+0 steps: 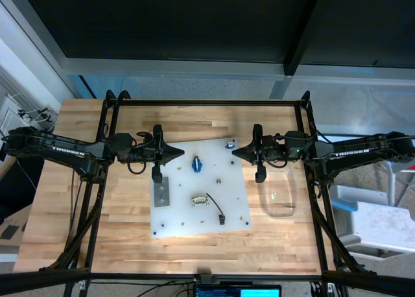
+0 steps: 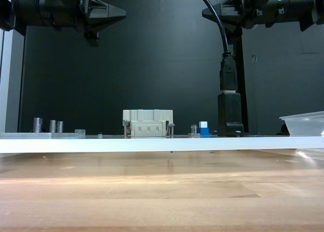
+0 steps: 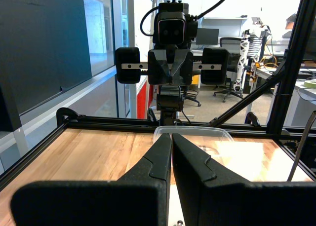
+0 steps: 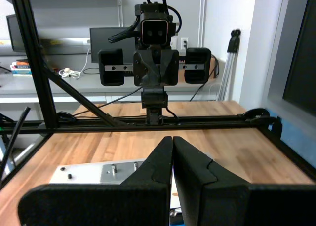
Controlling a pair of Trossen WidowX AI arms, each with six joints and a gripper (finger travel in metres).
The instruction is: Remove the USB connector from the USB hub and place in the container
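USB connector (image 2: 228, 76), likely light, stands plugged in the USB hub (image 2: 230, 115) on the white board (image 1: 174, 220); better to grip its stiff plug than the limp cable. Left pincer (image 1: 180, 154) and right pincer (image 1: 236, 153) hover above the board, fingers together.

Board (image 1: 181, 219) seen from above and level, wrist views along left gripper (image 3: 171, 137), right gripper (image 4: 172, 139), facing each other

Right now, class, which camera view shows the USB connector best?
The low view: the USB connector stands upright in the USB hub, in profile. The high view shows it small from above; neither wrist view shows it. The left gripper and right gripper hover shut above the board, facing each other.
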